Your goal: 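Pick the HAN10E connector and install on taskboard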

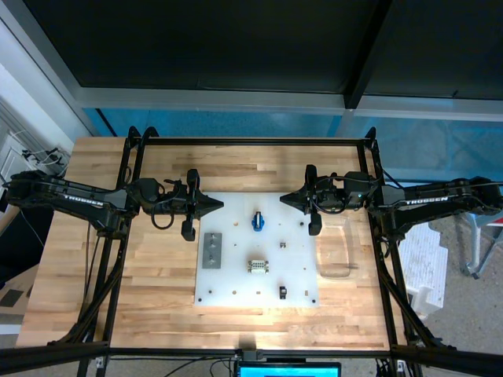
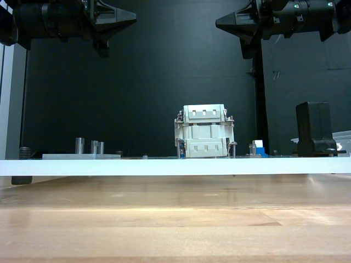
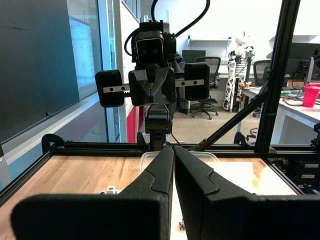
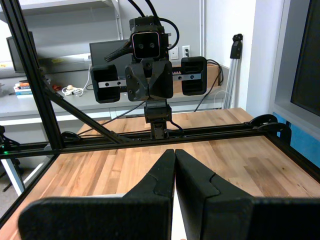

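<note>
High view: we find both arms held over the far half of the wooden table (image 1: 118, 298), tips facing each other. The left gripper (image 1: 218, 203) hangs over the far-left corner of the taskboard (image 1: 236, 292). The right gripper (image 1: 284, 197) hangs over the board's far edge, right of ctr. Wrist views show each claw clenched, fingers pressed together w/ nothing btwn them. Low view puts both well above the board, touching nothing.

The HAN10E connector (image 1: 257, 267) stands upright on the taskboard, approx. mid-board toward the near side. In low view it reads as a beige housing w/ silvery hardware at its ends, base on the white plate.

Other items on the board:
- Grey block (image 1: 212, 250), left of the connector and apart from it.
- Blue part (image 1: 258, 221), on the far side of the connector.
- Black fitting (image 1: 282, 292), near-right of the connector.

A clear tray (image 1: 339, 251) lies on the table just beside the board's right edge.
</note>
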